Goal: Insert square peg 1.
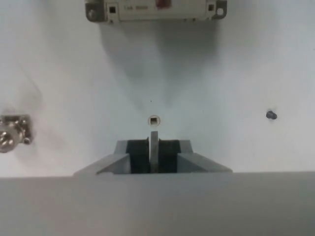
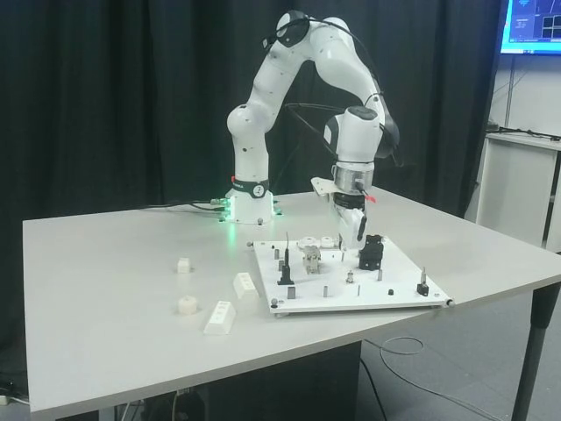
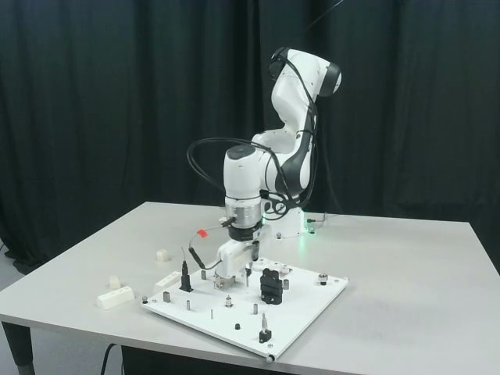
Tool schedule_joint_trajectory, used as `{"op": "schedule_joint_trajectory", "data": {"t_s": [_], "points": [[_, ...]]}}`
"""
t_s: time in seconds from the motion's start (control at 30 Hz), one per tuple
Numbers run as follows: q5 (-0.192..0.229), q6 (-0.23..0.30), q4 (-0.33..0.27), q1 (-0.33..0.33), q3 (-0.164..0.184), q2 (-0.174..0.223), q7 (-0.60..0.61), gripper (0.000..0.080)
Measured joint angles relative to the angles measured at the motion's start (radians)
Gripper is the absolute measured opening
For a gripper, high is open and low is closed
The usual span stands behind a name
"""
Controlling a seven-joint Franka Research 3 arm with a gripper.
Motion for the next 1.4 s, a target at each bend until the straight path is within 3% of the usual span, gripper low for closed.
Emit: {"op": "schedule_joint_trajectory", "data": {"t_s": [0.57, 1.4], "points": [[0.026, 0.063, -0.040, 0.015, 0.000, 0.001, -0.016, 0.0035], [0.048, 0.106, -0.067, 0.025, 0.000, 0.002, -0.030, 0.0035]]}}
